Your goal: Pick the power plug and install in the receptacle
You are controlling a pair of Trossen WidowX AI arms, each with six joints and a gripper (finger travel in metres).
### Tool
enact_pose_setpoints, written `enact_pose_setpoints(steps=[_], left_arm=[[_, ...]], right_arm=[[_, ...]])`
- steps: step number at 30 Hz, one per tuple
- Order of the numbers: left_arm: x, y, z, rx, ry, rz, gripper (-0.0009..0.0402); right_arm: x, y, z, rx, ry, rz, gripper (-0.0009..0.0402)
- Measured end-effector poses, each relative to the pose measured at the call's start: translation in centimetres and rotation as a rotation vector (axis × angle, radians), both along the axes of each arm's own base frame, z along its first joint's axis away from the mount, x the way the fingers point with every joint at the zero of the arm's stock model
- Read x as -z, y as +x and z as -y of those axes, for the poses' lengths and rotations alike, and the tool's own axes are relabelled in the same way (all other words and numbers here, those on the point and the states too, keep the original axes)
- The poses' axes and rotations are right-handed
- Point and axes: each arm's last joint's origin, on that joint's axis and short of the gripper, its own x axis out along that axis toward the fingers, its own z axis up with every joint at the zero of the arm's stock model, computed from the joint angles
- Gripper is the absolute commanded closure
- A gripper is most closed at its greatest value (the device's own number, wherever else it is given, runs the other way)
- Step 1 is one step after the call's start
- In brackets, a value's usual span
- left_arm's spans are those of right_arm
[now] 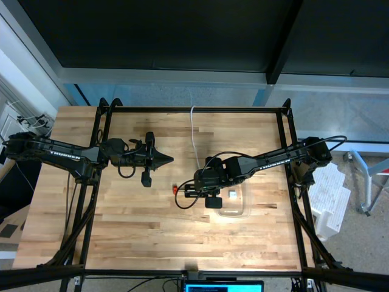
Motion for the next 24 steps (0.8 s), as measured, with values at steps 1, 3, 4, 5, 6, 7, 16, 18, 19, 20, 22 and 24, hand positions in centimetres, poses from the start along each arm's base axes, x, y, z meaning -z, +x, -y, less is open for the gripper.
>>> enact_pose_setpoints(steps=[1, 3, 4, 5, 6, 7, 16, 18, 19, 20, 22, 24], left_arm=[[0.0, 0.0, 0.0, 0.0, 0.0, 0.0, 0.0393], [0.0, 0.0, 0.0, 0.0, 0.0, 0.001, 0.0393], [0.0, 0.0, 0.0, 0.0, 0.0, 0.0, 0.0393], [0.0, 0.0, 0.0, 0.0, 0.0, 0.001, 0.0393], [0.0, 0.0, 0.0, 0.0, 0.0, 0.0, 0.0393], [0.0, 0.0, 0.0, 0.0, 0.0, 0.0, 0.0393], [0.0, 0.0, 0.0, 0.0, 0.0, 0.0, 0.0393], [0.0, 0.0, 0.0, 0.0, 0.0, 0.0, 0.0393], [0.0, 0.0, 0.0, 0.0, 0.0, 0.0, 0.0393], [0.0, 0.0, 0.0, 0.0, 0.0, 0.0, 0.0393], [0.0, 0.0, 0.0, 0.0, 0.0, 0.001, 0.0393], [0.0, 0.0, 0.0, 0.0, 0.0, 0.001, 0.0393]], right_arm=[[0.1, 0.0, 0.0, 0.0, 0.0, -0.001, 0.0393], [0.3, 0.0, 0.0, 0.001, 0.001, 0.001, 0.0393], [0.4, 0.0, 0.0, 0.0, 0.002, 0.002, 0.0393], [0.5, 0.0, 0.0, 0.0, 0.004, 0.0, 0.0393], [0.5, 0.0, 0.0, 0.0, 0.005, 0.0, 0.0393], [0.6, 0.0, 0.0, -0.001, 0.005, 0.001, 0.0393], [1.1, -0.1, 0.1, 0.0, 0.008, 0.007, 0.0393], [1.2, 0.0, 0.1, 0.0, 0.008, 0.007, 0.0393], [1.4, 0.0, 0.0, 0.0, 0.008, 0.005, 0.0393], [1.5, 0.1, 0.0, 0.0, 0.007, 0.006, 0.0393], [1.8, 0.3, 0.0, -0.001, 0.008, 0.003, 0.0393], [2.0, 0.5, 0.0, -0.002, 0.01, 0.007, 0.0393]])
